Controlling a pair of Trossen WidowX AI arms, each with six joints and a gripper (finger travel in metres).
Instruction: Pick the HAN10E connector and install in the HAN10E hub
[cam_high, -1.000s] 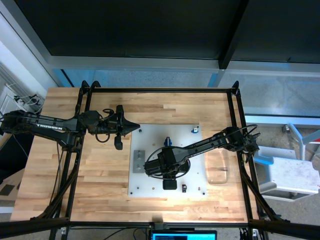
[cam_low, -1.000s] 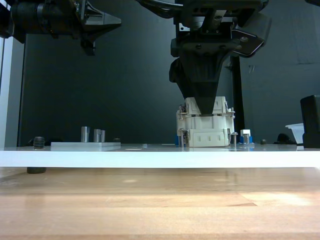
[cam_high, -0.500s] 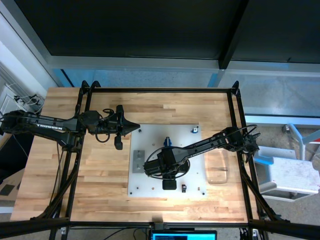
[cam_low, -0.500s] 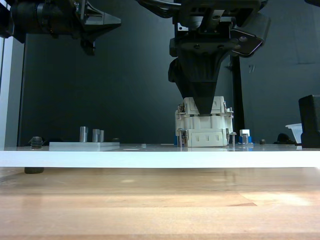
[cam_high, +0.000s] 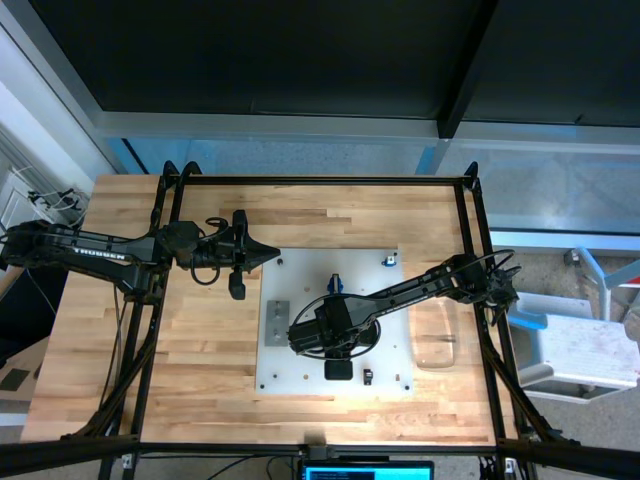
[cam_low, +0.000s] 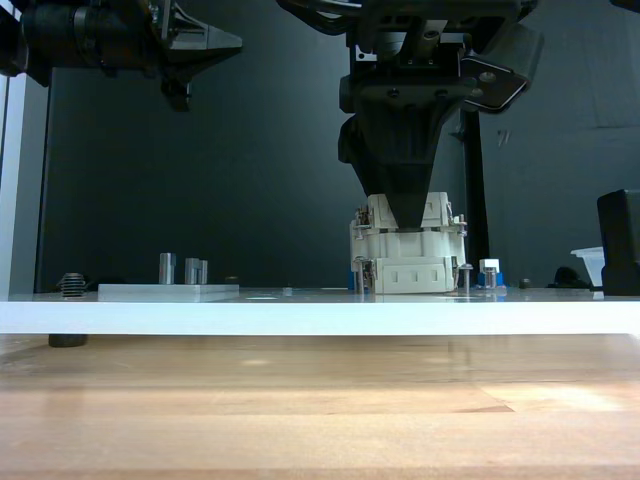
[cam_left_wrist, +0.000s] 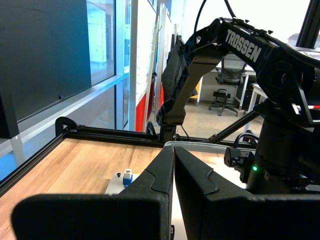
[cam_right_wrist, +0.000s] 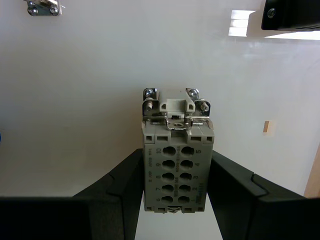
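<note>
Overhead and table-level views of the work cell. We see a wooden table (cam_high: 200, 370) of glued pale strips, bounded by a black frame (cam_high: 320, 181). A white plate (cam_high: 300, 375) lies flat at its centre. From table height the plate stands slightly proud of the wood. On the plate's left part we note a grey metal block (cam_high: 275, 322) carrying short upright posts. A blue part (cam_high: 336, 285) sits farther back, and a clear tray (cam_high: 437, 340) rests on the wood just beside the plate's right edge.

The right gripper (cam_low: 405, 218) points straight down over the middle of the plate. Its fingers (cam_right_wrist: 120, 182) press on the two long flanks of the HAN10E connector (cam_right_wrist: 175, 172), whose numbered pin holes face the wrist camera. The connector stands upright, directly on the HAN10E hub (cam_low: 410, 273), with its upper half showing above the hub's beige body. We cannot tell whether it is fully seated.

The left gripper (cam_high: 268, 255) hangs high above the table's left part, near the plate's far left corner and well apart from the hub. Its fingers (cam_left_wrist: 195, 185) lie together with only a hairline between them and hold nothing.

Beyond the table we see tall windows (cam_left_wrist: 100, 45), an office chair (cam_left_wrist: 223, 95) and a grey floor. Behind the low view there is a dark wall.
</note>
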